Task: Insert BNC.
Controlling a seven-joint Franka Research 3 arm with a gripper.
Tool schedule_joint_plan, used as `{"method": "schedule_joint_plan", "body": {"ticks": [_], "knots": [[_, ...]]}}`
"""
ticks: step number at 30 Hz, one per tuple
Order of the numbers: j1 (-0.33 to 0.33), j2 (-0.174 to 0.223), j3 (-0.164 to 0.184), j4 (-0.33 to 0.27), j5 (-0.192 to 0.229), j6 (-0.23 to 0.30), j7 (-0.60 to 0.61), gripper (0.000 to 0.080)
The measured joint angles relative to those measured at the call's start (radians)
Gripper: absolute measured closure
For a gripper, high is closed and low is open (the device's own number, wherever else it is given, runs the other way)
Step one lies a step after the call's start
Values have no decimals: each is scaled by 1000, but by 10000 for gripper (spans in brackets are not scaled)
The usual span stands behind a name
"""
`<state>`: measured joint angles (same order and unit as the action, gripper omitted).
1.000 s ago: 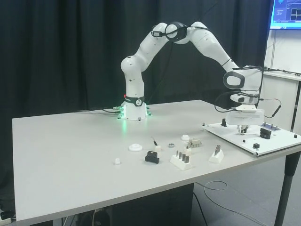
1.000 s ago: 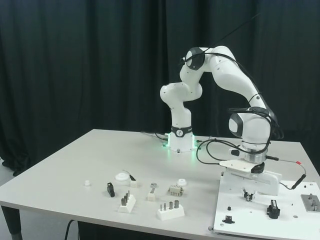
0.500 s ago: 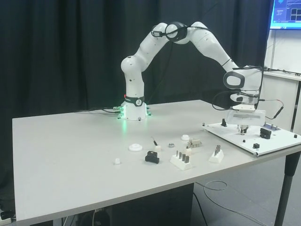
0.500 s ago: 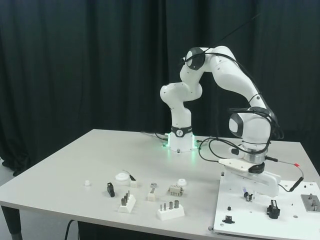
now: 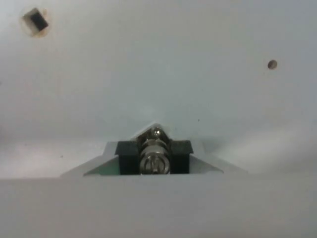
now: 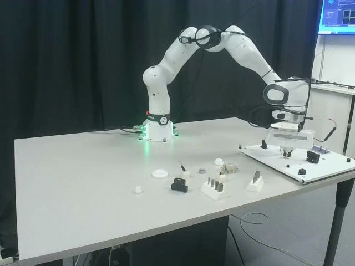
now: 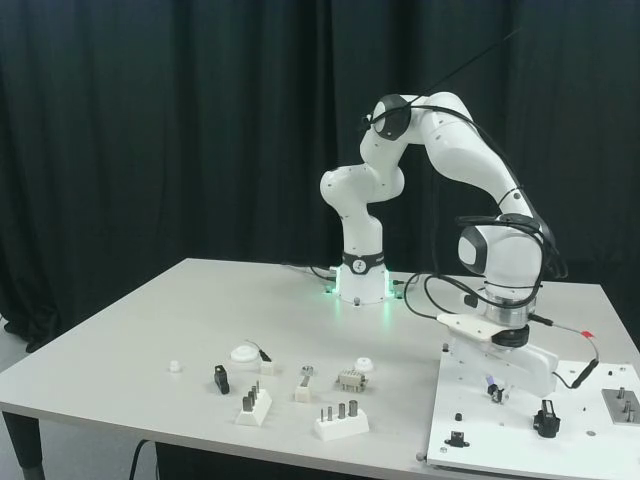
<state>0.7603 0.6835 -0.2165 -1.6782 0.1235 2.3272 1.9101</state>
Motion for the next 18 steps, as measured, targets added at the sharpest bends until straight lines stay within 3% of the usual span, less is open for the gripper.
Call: {"method": "schedule_joint_plan", "body": {"ticks": [18], "knots": [[17,3,-17,0,0,2,164,679]]}}
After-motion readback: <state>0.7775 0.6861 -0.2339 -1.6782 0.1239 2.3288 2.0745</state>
